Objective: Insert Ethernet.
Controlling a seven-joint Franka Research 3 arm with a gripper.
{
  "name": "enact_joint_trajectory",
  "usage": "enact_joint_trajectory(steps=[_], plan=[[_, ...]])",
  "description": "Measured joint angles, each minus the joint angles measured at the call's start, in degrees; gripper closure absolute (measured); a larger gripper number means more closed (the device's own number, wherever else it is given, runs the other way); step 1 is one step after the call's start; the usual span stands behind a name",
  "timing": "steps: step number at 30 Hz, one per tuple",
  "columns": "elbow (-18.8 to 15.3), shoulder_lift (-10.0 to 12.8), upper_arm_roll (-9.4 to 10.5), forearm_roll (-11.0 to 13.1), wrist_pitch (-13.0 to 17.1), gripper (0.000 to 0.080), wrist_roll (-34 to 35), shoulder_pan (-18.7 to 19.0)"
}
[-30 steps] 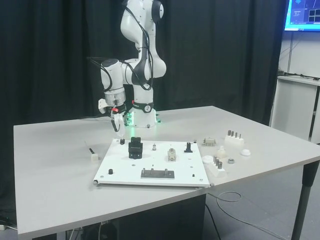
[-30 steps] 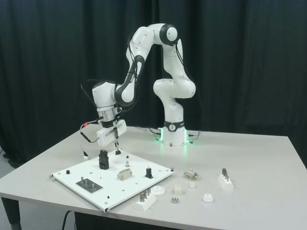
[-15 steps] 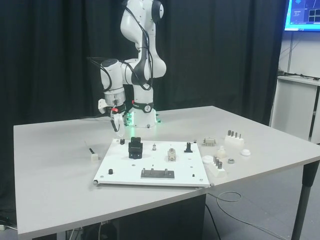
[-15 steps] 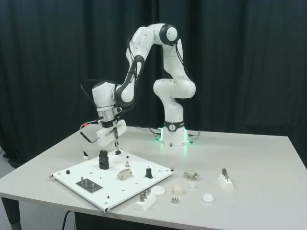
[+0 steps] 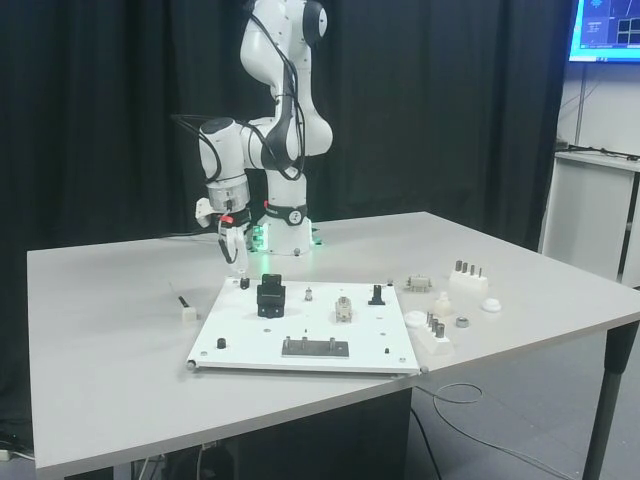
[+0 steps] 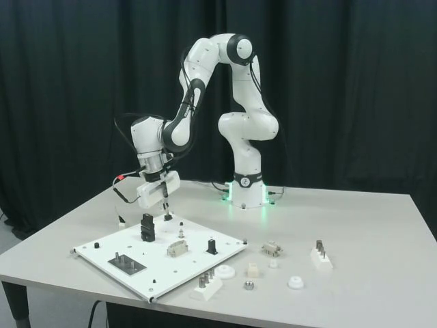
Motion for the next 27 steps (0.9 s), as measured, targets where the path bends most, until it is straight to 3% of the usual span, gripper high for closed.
enact_joint_trajectory(steps=[16, 27], plan=[[-0.09, 0.15, 0.01, 2.62, -0.47, 0.0715, -2.07, 0.08], [-0.09, 0.25, 0.02, 2.93, -0.82, 0.0715, -2.86, 0.2]])
